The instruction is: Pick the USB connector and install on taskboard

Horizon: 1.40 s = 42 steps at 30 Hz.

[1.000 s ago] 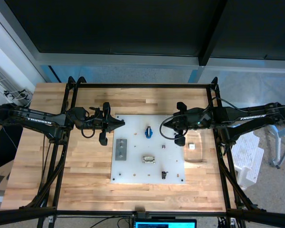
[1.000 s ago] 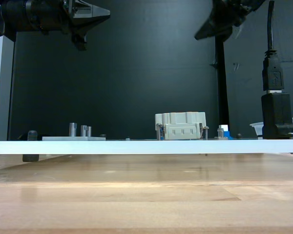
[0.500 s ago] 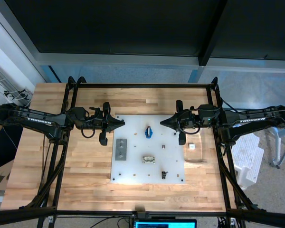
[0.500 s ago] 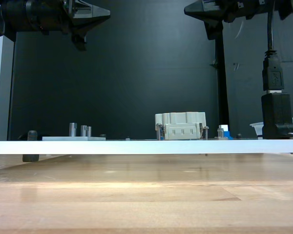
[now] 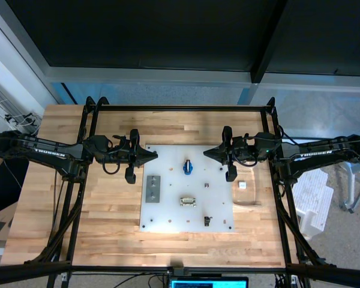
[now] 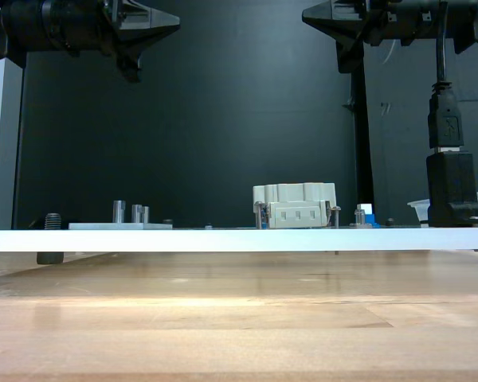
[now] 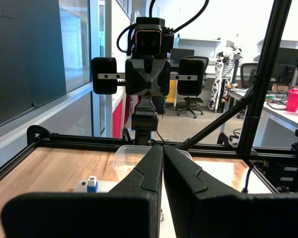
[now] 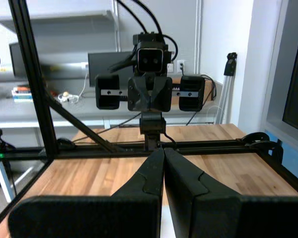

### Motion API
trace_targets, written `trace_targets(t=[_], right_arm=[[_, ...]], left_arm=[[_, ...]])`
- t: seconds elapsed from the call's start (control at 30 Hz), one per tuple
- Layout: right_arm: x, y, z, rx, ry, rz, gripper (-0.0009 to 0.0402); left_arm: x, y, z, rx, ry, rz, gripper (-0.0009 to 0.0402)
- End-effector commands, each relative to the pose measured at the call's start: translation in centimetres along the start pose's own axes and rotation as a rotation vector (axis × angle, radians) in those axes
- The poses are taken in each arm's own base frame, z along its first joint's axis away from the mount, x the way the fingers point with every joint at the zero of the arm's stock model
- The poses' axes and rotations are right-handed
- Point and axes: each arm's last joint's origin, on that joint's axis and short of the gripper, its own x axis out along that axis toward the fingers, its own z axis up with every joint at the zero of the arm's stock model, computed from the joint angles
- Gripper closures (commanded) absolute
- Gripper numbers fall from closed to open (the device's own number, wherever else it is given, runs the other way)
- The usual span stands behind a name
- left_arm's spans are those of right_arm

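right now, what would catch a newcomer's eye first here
The left gripper and right gripper point straight at each other, both shut and empty, high over the far part of the white taskboard. Near the board's near right corner, the black USB connector stands upright.

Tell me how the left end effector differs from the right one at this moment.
The left end effector hangs by the taskboard's far-left corner; the right end effector hangs by its far-right corner. The clear tray lies near the right end effector, far from the left end effector. Both are shut, empty, level, high above the board, pointing at each other.
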Motion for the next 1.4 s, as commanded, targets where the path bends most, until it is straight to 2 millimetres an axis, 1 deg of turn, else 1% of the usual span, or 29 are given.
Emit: trace_targets(t=[0.03, 0.1, 0.53, 1.4], right_arm=[[0.0, -0.15, -0.04, 0.032, 0.0, -0.008, 0.0393], [-0.01, -0.41, -0.12, 0.065, 0.002, -0.02, 0.0393], [-0.15, -0.55, -0.89, 0.038, 0.026, -0.005, 0.0393], [-0.15, -0.55, -0.86, 0.036, 0.023, -0.005, 0.0393]], left_arm=[[0.01, 0.0, 0.0, 0.0, 0.0, 0.0, 0.0393], [0.01, 0.01, 0.0, 0.0, 0.0, 0.0, 0.0393], [0.01, 0.01, 0.01, 0.0, 0.0, 0.0, 0.0393], [0.01, 0.01, 0.01, 0.0, 0.0, 0.0, 0.0393]])
